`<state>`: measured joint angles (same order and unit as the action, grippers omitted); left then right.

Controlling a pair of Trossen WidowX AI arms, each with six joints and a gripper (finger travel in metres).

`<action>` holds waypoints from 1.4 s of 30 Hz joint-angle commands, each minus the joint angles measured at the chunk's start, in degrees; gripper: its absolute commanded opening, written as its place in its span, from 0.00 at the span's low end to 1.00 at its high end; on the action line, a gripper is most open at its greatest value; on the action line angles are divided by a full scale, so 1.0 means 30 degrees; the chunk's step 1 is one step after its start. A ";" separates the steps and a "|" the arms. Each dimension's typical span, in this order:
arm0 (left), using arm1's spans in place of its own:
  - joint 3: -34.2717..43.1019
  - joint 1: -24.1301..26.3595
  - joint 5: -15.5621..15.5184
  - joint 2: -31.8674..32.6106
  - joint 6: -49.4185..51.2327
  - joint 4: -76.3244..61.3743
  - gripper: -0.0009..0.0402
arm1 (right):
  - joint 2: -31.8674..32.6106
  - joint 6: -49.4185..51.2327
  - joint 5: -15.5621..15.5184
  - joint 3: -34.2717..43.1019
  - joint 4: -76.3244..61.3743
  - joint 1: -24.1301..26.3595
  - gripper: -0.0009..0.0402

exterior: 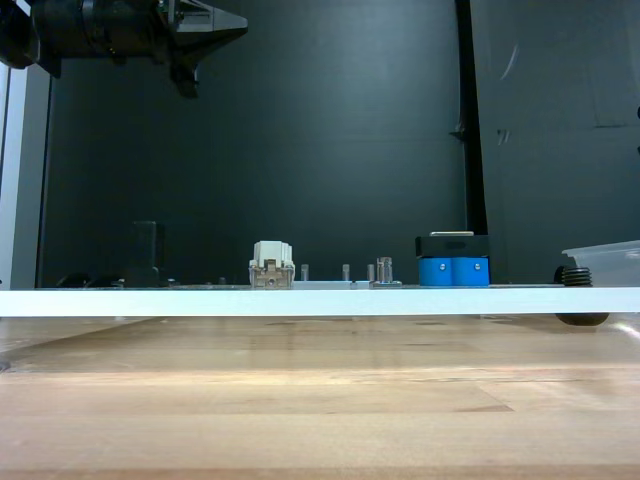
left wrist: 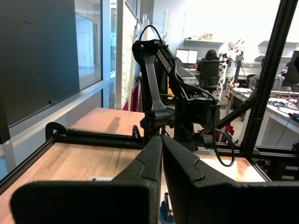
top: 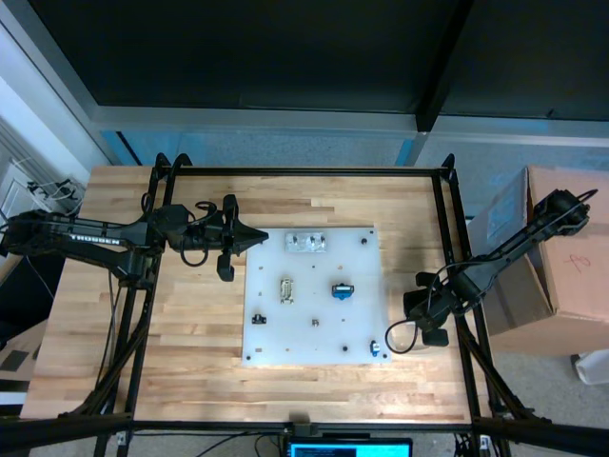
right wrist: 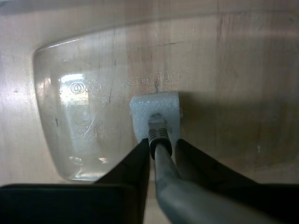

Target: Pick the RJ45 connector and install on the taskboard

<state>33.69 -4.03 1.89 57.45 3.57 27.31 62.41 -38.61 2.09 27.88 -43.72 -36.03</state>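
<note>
High view first: the left arm (top: 90, 238) lies stretched out nearly flat over the left side of the table (top: 190, 381). Its left gripper (top: 257, 236) points inward, just beside the far-left corner of the white board (top: 314, 333). In the low view that gripper (exterior: 235, 22) hangs way up above the board (exterior: 300, 301), nothing near it. From the left wrist view its fingers (left wrist: 187, 172) are pressed together with nothing between them.

The right arm (top: 514, 243) comes in from the far right, over a cardboard box (top: 561, 276), and bends down so the right gripper (top: 428, 328) sits just off the board's right edge, pointing at the table.

The right wrist view is the useful one. The RJ45 connector (right wrist: 157, 121) lies on a little white foam block (right wrist: 154, 107) inside a clear plastic tray (right wrist: 79, 116), clear of the board. The right gripper (right wrist: 162, 142) straddles the grey cable (right wrist: 163, 163) right behind the connector. It's only open a little: one finger (right wrist: 135, 158) looks to be touching the cable's boot and there's a sliver of gap on the other side. I can't tell whether it actually has a grip.

Writing-wise, "TROSSEN" is readable on the left arm in the high view, and on the right arm (left wrist: 164, 60) as seen from the left wrist. The tray has some embossed marks and the box a red scribble, and I can't read either one.
</note>
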 commanded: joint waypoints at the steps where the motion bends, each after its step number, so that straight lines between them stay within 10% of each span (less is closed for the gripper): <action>1: 0.0000 -0.0007 0.0000 0.0007 -0.0007 0.0000 0.02 | 0.0022 0.0015 -0.0066 0.0015 -0.0022 0.0000 0.04; 42: 0.0000 -0.0007 0.0000 0.0007 0.0000 0.0000 0.02 | -0.2681 0.0095 -0.0226 0.2011 -0.3286 -0.0044 0.06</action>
<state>33.67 -4.03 1.87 57.45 3.57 27.29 54.61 -38.30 1.43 33.98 -53.56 -36.14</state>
